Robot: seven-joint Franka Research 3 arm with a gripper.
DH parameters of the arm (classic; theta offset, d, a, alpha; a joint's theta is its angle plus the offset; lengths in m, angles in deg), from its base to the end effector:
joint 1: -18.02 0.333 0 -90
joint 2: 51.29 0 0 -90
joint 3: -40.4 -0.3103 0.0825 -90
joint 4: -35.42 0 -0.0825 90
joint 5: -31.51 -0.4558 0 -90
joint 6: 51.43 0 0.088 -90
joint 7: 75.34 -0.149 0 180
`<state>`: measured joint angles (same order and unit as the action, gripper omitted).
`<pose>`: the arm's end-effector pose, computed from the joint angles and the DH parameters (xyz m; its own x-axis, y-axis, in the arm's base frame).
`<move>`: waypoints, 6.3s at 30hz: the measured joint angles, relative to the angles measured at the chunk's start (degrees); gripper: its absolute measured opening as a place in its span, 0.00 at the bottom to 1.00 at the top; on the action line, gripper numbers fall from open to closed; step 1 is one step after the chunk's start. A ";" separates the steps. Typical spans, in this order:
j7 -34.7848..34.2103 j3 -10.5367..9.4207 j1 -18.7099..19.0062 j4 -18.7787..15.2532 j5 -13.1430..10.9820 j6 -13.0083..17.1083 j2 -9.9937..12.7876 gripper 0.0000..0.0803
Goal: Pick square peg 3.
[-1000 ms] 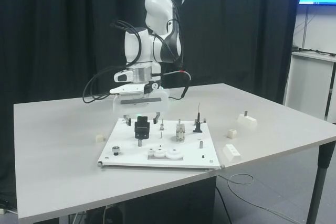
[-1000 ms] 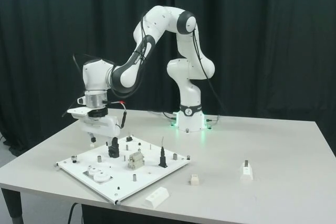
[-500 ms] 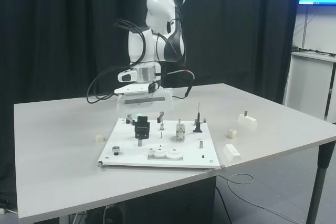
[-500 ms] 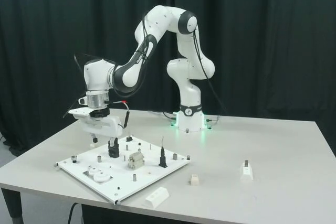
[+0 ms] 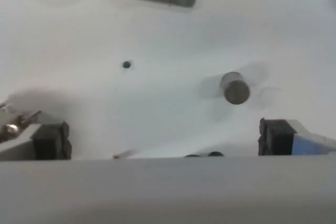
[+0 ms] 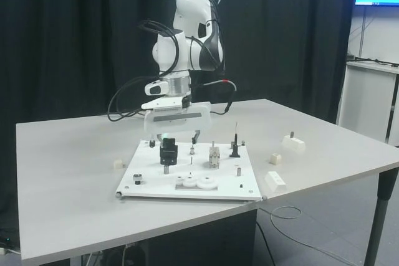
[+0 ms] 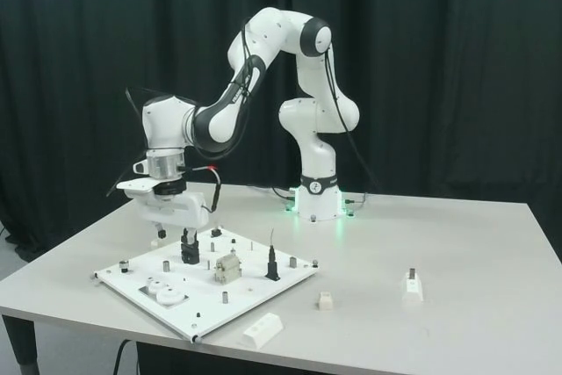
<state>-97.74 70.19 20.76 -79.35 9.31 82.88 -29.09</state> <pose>0.5893 -0.2878 0.1916 0.4551 -0.8902 -0.0223 -0.8877 -0.4515 -0.0902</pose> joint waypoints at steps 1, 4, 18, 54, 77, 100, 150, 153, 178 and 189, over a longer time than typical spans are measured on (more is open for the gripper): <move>-0.01 0.00 0.15 0.00 0.00 -0.10 -0.08 1.00; -0.12 0.00 0.70 0.00 0.00 -0.50 -0.30 1.00; -2.36 -0.03 4.90 0.03 0.00 -1.58 -0.95 1.00; -16.07 -0.35 23.85 1.56 -0.68 -2.52 -1.21 1.00; -28.70 -0.88 38.09 -0.06 -0.67 -3.02 -1.14 1.00; -40.03 -1.07 51.41 -4.45 -0.55 2.19 -1.13 1.00; -46.25 -1.44 61.30 -12.81 2.62 12.06 -1.23 1.00; -46.25 -1.44 61.40 -13.23 2.62 12.72 -1.23 1.00; -46.25 -1.44 60.81 -14.30 2.31 17.70 0.95 1.00; -46.25 -2.04 60.85 -14.26 2.23 17.94 1.44 1.00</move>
<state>-143.99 68.15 81.61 -93.61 11.54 100.82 -27.65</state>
